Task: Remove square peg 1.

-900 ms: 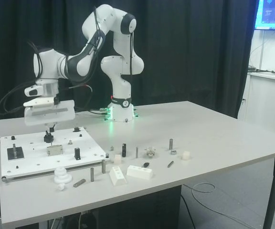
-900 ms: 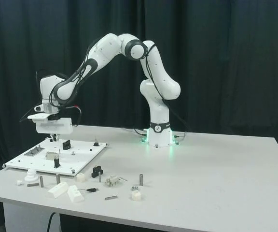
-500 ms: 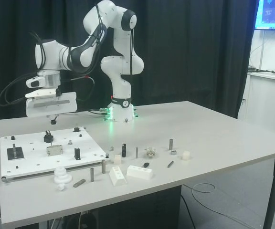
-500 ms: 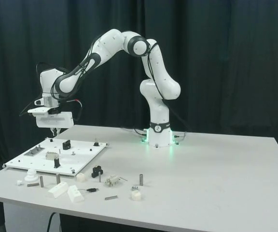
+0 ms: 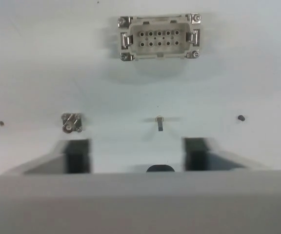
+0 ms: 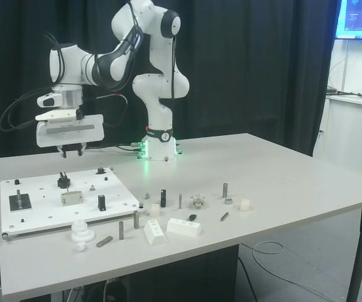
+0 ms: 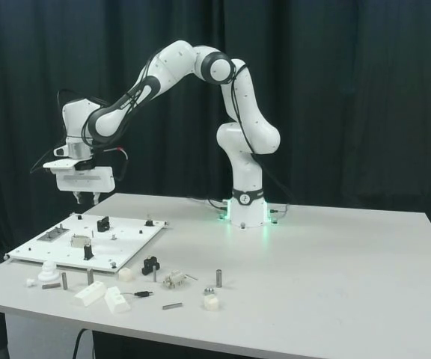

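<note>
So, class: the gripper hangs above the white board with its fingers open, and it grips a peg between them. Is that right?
Not quite. The gripper does hang above the white board with its fingers open, but it grips nothing: the wrist view shows the gap between them empty, with only the board below.
</note>
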